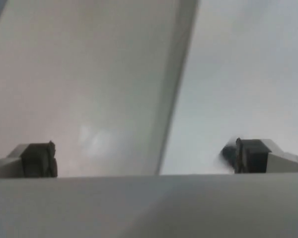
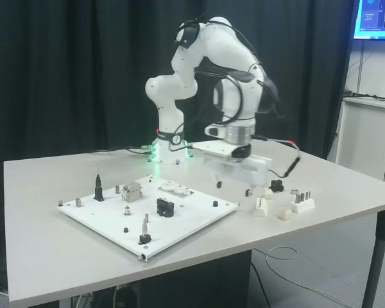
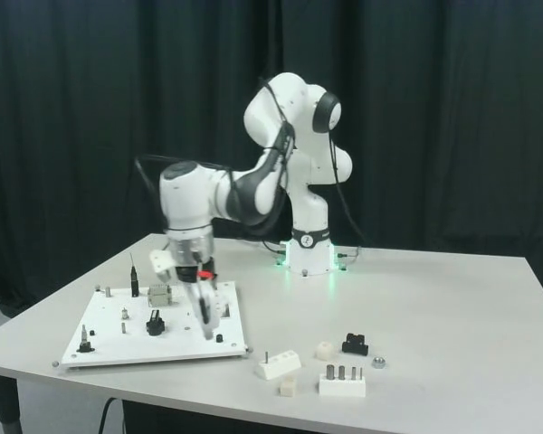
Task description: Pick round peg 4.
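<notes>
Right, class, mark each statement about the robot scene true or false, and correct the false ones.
1. The gripper is open with nothing between its fingers. True.
2. The gripper hangs above the table, not touching it. True.
3. The white board lies on the floor. False: it lies on the table.
4. The small white blocks sit on the board. False: they sit on the table beside it.
5. A black curtain hangs behind the arm. True.

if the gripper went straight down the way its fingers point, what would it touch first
Probably the flat white assembly board near its edge; the open gripper hangs above that edge with nothing between. Depth is unclear, so it might just reach the grey table.
</notes>
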You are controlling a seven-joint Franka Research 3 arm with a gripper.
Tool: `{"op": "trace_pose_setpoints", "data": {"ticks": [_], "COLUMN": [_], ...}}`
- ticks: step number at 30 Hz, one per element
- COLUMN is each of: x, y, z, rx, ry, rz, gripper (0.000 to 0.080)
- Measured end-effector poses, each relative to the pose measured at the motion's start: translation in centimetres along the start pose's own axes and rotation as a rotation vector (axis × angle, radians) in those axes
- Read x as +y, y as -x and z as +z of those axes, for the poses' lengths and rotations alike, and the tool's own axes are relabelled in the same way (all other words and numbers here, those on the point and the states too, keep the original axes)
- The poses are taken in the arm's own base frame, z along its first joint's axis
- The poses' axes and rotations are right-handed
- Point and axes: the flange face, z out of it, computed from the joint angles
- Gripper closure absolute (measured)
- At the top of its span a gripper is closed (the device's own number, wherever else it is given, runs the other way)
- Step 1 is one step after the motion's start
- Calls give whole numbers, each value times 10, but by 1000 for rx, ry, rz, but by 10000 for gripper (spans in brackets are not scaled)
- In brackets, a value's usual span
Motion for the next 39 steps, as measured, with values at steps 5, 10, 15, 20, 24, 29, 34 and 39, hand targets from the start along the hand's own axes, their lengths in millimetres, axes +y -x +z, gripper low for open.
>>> {"op": "trace_pose_setpoints", "data": {"ticks": [5,10,15,20,24,29,34,39], "x": [6,11,18,25,31,37,42,46], "y": [38,74,110,145,168,191,206,218], "z": [0,-2,-6,-10,-12,-14,-15,-14], "rx": [11,25,37,50,54,50,45,34], "ry": [4,1,-12,-31,-46,-63,-68,-66], "rz": [37,94,151,192,224,268,315,336], "gripper": [3,3,3,3,3,3,3,3]}}
